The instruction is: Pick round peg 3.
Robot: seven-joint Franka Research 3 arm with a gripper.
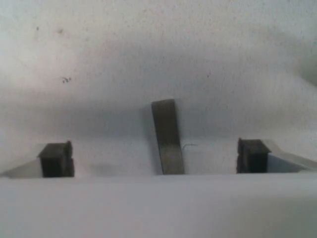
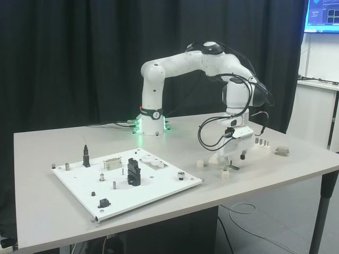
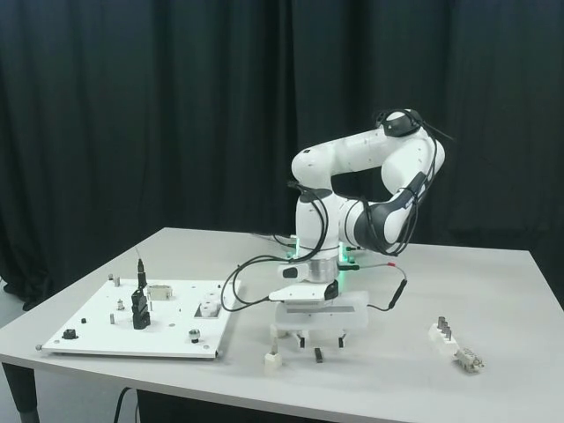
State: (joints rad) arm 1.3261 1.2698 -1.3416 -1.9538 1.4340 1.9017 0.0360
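In the wrist view a grey round peg [image 1: 167,136] stands slightly tilted on the grey table, midway between my two black fingertips. My gripper [image 1: 153,158] is open and holds nothing, with wide gaps on both sides of the peg. In the first room view the gripper [image 2: 237,157] hangs low over the table's right part, the small dark peg [image 2: 233,166] just beneath it. In the second room view the gripper [image 3: 321,338] is likewise just above the peg [image 3: 318,354].
A small white block with a peg [image 2: 226,172] [image 3: 272,359] sits close beside the gripper. A white board [image 2: 159,185] with several parts lies to the left. A peg holder [image 3: 443,330] and a connector [image 3: 467,359] lie to the right.
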